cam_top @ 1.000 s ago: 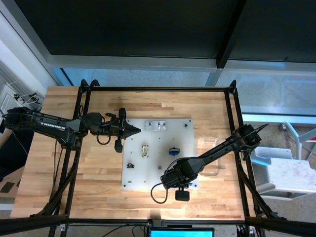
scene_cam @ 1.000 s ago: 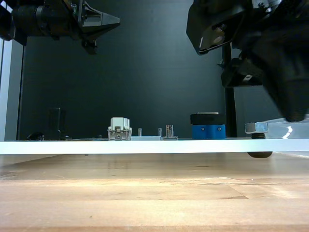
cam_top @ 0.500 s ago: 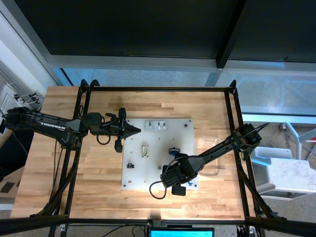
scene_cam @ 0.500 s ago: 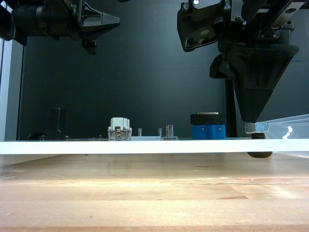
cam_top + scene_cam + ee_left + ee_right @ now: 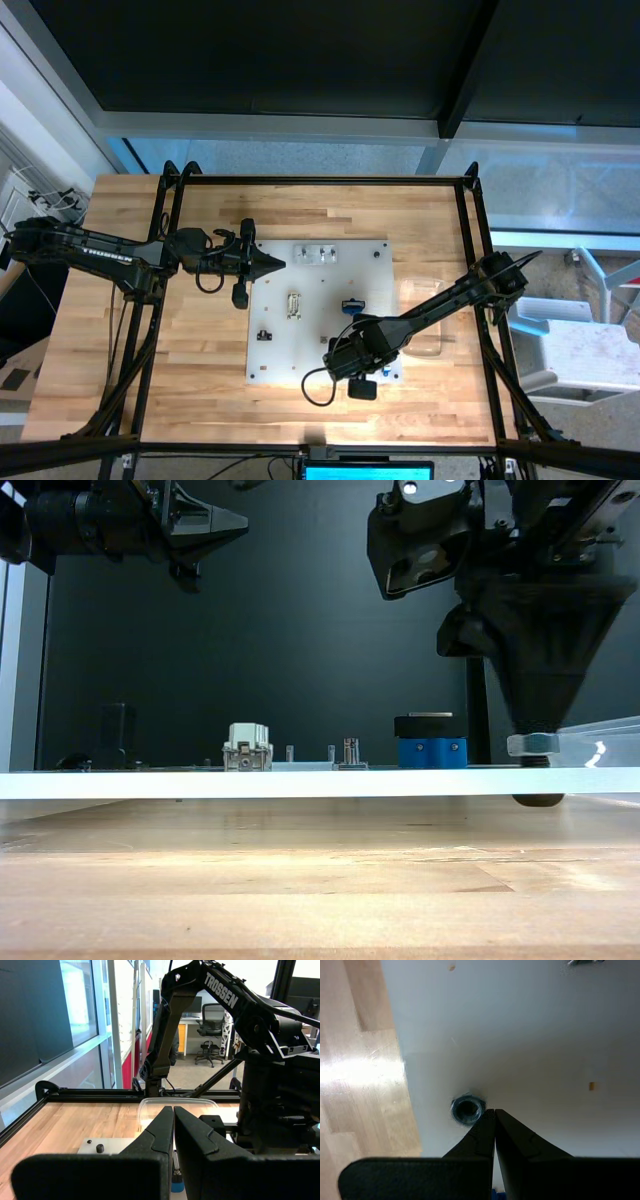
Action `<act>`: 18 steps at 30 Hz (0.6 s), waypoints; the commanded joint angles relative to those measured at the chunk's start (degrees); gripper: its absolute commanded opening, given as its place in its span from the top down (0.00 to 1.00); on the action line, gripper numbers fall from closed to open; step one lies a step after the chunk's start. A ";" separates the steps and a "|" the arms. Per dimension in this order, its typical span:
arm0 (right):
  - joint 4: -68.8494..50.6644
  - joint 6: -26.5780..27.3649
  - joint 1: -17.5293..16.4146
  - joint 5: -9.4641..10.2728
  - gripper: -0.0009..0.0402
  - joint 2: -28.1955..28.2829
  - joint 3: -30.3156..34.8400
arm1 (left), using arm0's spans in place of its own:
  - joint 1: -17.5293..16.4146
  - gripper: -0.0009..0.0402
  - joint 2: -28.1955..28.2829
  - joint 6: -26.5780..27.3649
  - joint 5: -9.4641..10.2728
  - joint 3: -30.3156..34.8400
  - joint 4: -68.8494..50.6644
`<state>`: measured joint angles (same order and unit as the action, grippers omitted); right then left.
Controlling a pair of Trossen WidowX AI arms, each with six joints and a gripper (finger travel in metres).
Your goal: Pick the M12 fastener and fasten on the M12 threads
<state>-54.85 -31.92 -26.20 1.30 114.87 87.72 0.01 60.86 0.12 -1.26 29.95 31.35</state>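
M12 nut point(image 5: 531, 744): a small silver hex nut seated on its stud point(image 5: 540, 761), the M12 threads. In the low view a short band of black ribs shows beneath the nut. In my right wrist view the nut stands on the white board point(image 5: 300, 350), close to the board edge that borders the wooden table point(image 5: 200, 400), with its dark centre hole facing the camera.

My right gripper point(image 5: 530, 727) points straight down over the nut. Its fingers point(image 5: 480, 1135) are pressed together into a single wedge with nothing between them. The wedge tip lies just beside the nut's rim in the wrist view and directly above the nut in the low view. I cannot tell whether tip and nut touch. From above, my right arm covers the nut and the stud.

The blue connector point(image 5: 431, 752) stands on the board just to the left of the nut in the low view. The clear tray point(image 5: 437, 350) lies off the board's right edge.

My left gripper point(image 5: 275, 264) hangs high above the board's far left edge, well apart from the nut. Its fingers point(image 5: 195, 1135) are also closed against each other and hold nothing.
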 commanded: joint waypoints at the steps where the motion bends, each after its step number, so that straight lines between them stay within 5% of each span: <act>1: -0.28 2.73 0.04 12.09 0.98 -0.28 -0.04 | 0.00 0.98 0.00 -0.02 0.00 0.00 0.00; 3: -0.98 2.82 0.00 13.97 0.98 -0.59 -0.04 | 0.00 0.98 0.00 -0.02 0.00 0.00 0.02; 7: -1.86 2.14 0.02 10.99 0.98 -1.31 -0.04 | -0.02 0.98 0.00 -0.02 0.00 0.00 0.02; 18: -1.84 0.63 0.70 -1.86 0.98 -2.71 -0.07 | 0.00 0.98 0.00 -0.02 -0.02 0.00 0.00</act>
<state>-56.73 -31.20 -25.58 0.45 112.20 87.68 0.01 60.86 0.12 -1.26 29.95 31.33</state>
